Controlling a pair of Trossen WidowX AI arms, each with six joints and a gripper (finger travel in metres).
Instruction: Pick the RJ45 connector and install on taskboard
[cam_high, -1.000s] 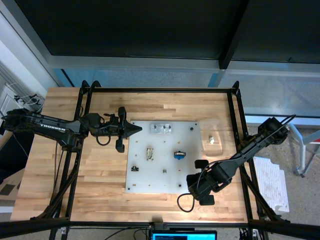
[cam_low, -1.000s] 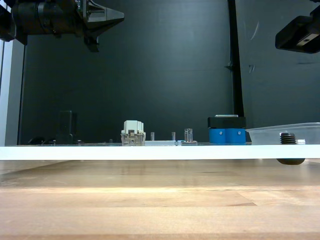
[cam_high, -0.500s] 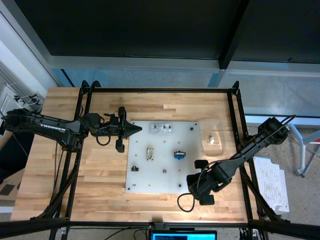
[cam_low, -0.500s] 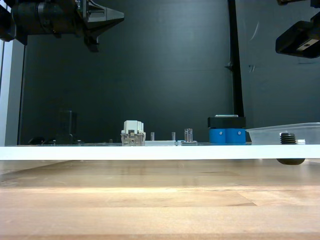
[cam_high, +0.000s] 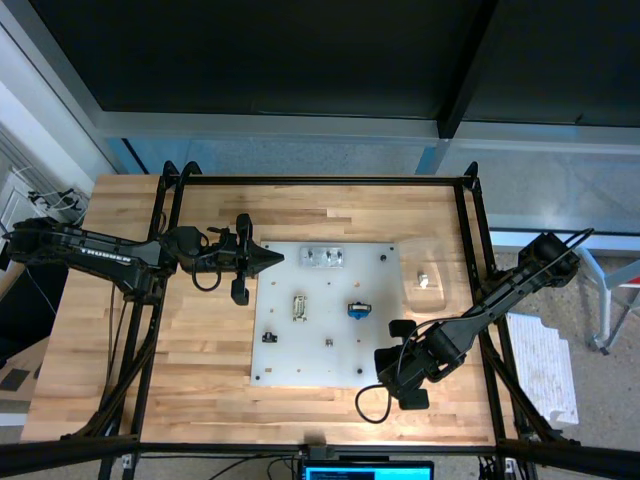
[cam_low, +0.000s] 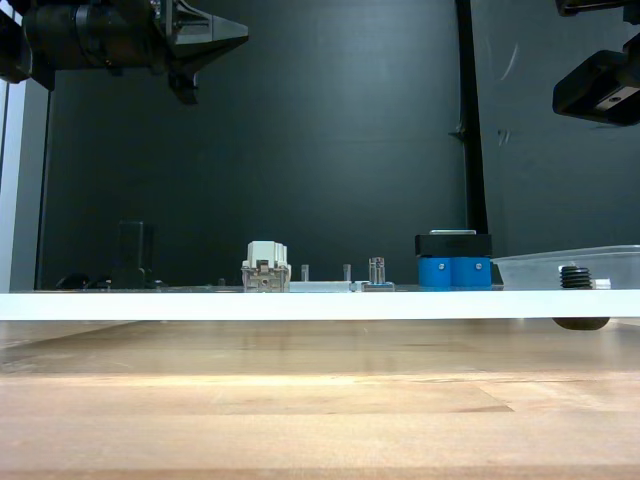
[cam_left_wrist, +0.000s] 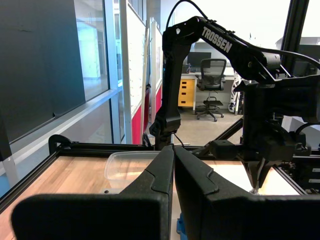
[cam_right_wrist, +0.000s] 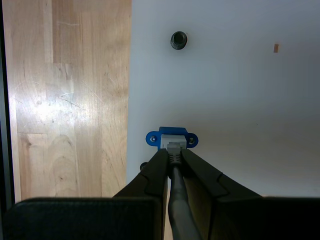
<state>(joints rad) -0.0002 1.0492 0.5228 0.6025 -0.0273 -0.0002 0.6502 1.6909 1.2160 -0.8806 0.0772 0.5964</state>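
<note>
The taskboard is a white square plate in the middle of the table, seen edge-on in the low view. My right gripper hovers over its near right corner, high above the plate. In the right wrist view this gripper is shut on a dark cable that ends in the whitish RJ45 connector. The plug lines up with a blue socket on the plate. My left gripper is shut and empty, held high beside the plate's far left corner.
A clear plastic tray right of the plate holds a small whitish part. On the plate stand a silver block, a beige connector, a blue fitting and black screws. A black frame rims the table.
The right gripper has drifted slightly towards the table's right side with the cable still in it. The left arm has not moved.
</note>
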